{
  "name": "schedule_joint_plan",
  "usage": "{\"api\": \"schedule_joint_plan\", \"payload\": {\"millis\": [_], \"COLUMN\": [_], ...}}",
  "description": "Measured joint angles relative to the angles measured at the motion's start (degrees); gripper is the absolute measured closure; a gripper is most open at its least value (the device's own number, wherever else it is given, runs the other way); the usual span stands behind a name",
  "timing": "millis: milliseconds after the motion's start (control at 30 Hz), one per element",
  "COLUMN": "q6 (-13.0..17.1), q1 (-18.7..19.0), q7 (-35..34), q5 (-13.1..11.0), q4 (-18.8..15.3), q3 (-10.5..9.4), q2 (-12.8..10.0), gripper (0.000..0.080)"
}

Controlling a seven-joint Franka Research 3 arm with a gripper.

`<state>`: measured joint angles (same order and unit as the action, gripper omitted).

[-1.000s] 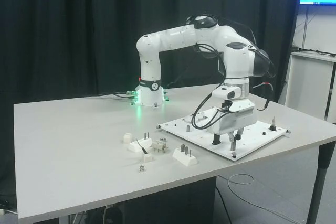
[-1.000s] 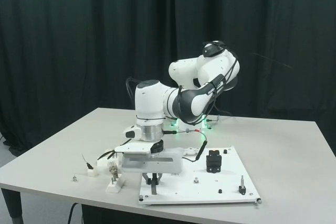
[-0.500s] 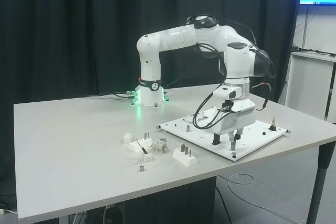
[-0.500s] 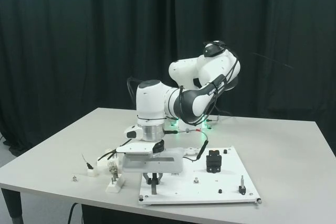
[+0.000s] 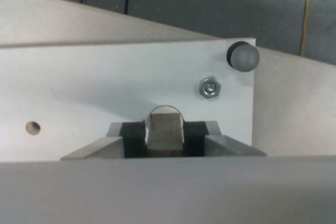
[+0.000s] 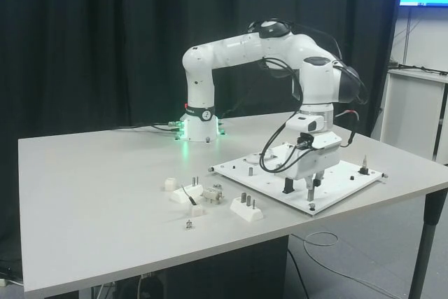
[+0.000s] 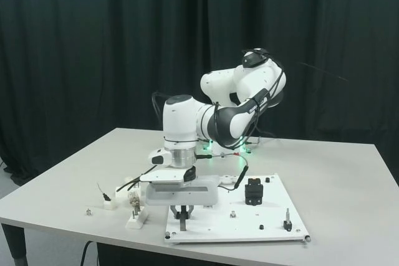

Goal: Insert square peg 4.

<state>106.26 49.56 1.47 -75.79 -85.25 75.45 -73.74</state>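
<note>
Clamped on the square peg (image 5: 164, 132), the hand (image 5: 164, 139) hung low over the near part of the white board (image 5: 105, 77), its two black pads pressing the peg's flat sides in the wrist view. The peg pointed down at the board, with a pale rounded outline around its far end that may have been the mouth of a hole; whether the tip had entered it or only stood above it could not be told. From the first room view the hand (image 6: 299, 185) sat just above the board (image 6: 350, 176), and the peg itself was too small to pick out there. By that reading the pick-up was done and the peg had been carried to the board, while the seating and the release were left. Just beside the peg on the board lay a hex nut (image 5: 209, 87), and past it, at the board's corner, a grey knob (image 5: 243, 56); a small empty hole (image 5: 33, 127) showed well apart on the other side. Off the board, on the grey counter (image 6: 91, 180), stood a white holder (image 6: 247, 209) with spare pegs upright in it.
</note>
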Motion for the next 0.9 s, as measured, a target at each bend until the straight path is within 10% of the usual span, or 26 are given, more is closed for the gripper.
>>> {"api": "schedule_joint_plan", "payload": {"millis": [900], "q6": [2.17], "q1": [0.64], "q7": [-2.71], "q5": [-0.10], "q4": [-1.25], "q3": [-0.07], "q2": [0.04], "gripper": [0.0654]}}
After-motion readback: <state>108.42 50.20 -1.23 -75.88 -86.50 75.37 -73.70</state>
